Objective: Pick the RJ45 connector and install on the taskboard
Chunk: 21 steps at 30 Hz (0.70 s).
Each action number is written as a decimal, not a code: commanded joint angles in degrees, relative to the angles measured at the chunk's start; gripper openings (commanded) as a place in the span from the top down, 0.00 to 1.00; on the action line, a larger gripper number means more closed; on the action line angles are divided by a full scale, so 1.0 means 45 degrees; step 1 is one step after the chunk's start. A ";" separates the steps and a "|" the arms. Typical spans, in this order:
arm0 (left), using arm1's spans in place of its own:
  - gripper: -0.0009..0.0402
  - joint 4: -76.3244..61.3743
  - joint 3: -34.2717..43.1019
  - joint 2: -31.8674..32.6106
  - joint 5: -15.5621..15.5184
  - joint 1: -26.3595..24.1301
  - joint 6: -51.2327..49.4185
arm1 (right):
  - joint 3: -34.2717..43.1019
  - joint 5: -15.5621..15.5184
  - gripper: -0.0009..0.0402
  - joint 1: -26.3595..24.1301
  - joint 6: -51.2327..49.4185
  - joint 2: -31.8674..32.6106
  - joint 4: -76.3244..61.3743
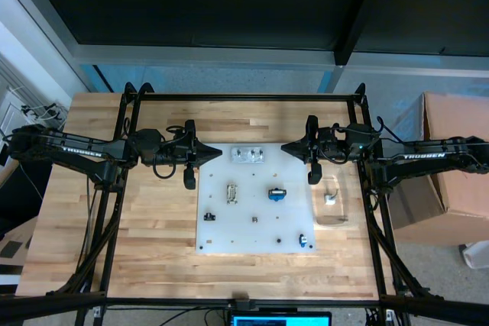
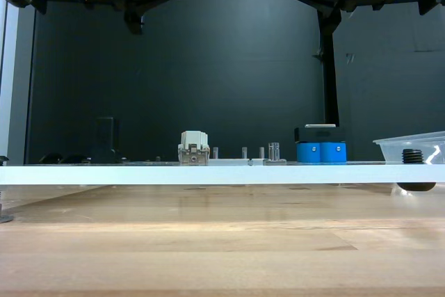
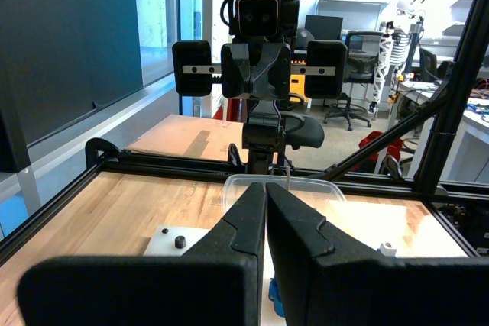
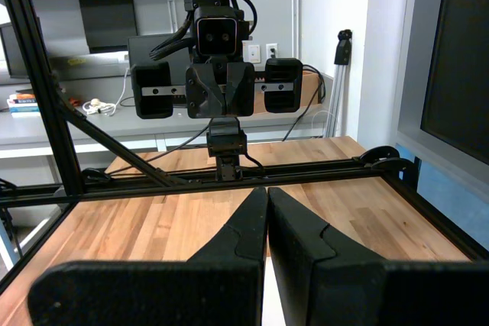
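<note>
1. The taskboard [image 1: 256, 223] lies flat in the middle of the wooden tabletop [image 1: 130, 234].
2. The left gripper [image 1: 215, 153] hangs high above the taskboard's far left corner and points inward. Its fingers [image 3: 246, 219] are pressed together with nothing between them.
3. The right gripper [image 1: 286, 147] hangs at about the same height above the taskboard's far right part and points toward the left one. Its fingers [image 4: 248, 227] are likewise closed together and empty.
4. The two gripper tips face each other over the taskboard's far edge, well apart.
5. The RJ45 connector [image 1: 330, 198] lies free in a clear tray [image 1: 336, 217] just beside the taskboard's right edge. It is clear of any seat, and neither gripper touches it.
6. On the taskboard stand a blue block [image 1: 276, 195] right of centre, a pale grey socket [image 1: 231, 193] left of centre, and a silver fitting [image 1: 248, 156] by the far edge.
</note>
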 commanded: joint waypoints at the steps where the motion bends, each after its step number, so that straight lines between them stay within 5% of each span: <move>1: 0.98 0.0005 0.0000 0.0005 0.0000 0.0005 0.0000 | 0.0000 0.0000 0.98 0.0005 0.0005 0.0005 0.0000; 12: 0.98 0.0010 0.0000 0.0005 0.0000 0.0005 0.0000 | 0.0107 -0.0384 0.98 0.0010 0.0486 -0.0005 -0.0306; 21: 0.98 0.0005 0.0000 0.0005 0.0000 0.0005 0.0000 | 0.1530 -0.0374 0.98 0.0797 0.0350 -0.0806 -0.5945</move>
